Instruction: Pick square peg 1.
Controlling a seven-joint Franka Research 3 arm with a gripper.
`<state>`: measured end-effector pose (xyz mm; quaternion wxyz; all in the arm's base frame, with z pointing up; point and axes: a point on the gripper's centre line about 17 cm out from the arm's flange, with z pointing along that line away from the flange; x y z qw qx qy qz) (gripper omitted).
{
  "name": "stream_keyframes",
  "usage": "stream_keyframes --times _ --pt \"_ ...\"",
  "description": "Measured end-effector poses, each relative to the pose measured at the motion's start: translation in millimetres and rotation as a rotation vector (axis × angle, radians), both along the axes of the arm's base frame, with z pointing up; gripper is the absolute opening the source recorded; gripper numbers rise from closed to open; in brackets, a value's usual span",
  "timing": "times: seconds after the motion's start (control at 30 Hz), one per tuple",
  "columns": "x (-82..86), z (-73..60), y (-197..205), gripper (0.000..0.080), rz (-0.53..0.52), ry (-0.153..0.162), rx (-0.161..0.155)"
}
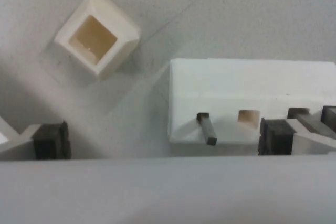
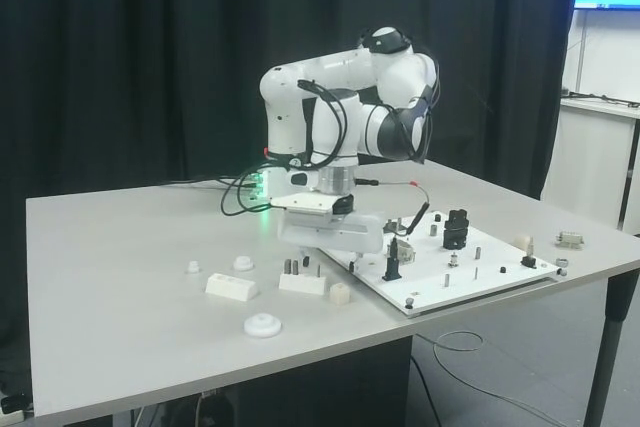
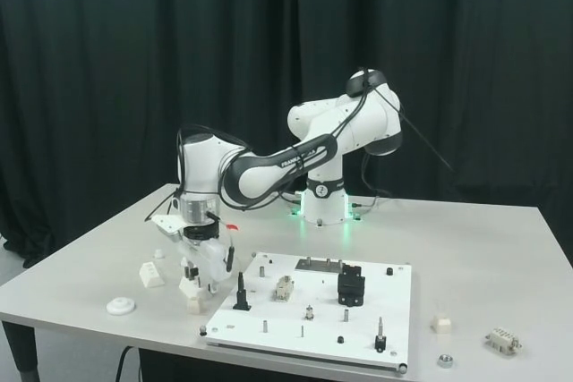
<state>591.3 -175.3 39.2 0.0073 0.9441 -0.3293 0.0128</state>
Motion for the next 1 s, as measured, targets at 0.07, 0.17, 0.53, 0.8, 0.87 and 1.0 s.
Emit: stream_keyframes --times 0.07,0.17,0.53,0.8,0.87,1.0 --pt "0.0 -1.4 0 0.08 0.001 0.001 -0.001" --pt "-0.1 -3.3 0 0.08 0.003 0.003 -0.001" --pt "-3.3 -11.3 -6 0.0346 0.009 0.015 0.0" --pt "-6.5 -13.8 -15 0.0204 0.013 0.018 -0.002" --pt "-7.1 -13.8 -17 0.0204 0.014 0.018 -0.002" --pt "-7.9 -13.1 -20 0.0033 0.017 0.019 -0.004"
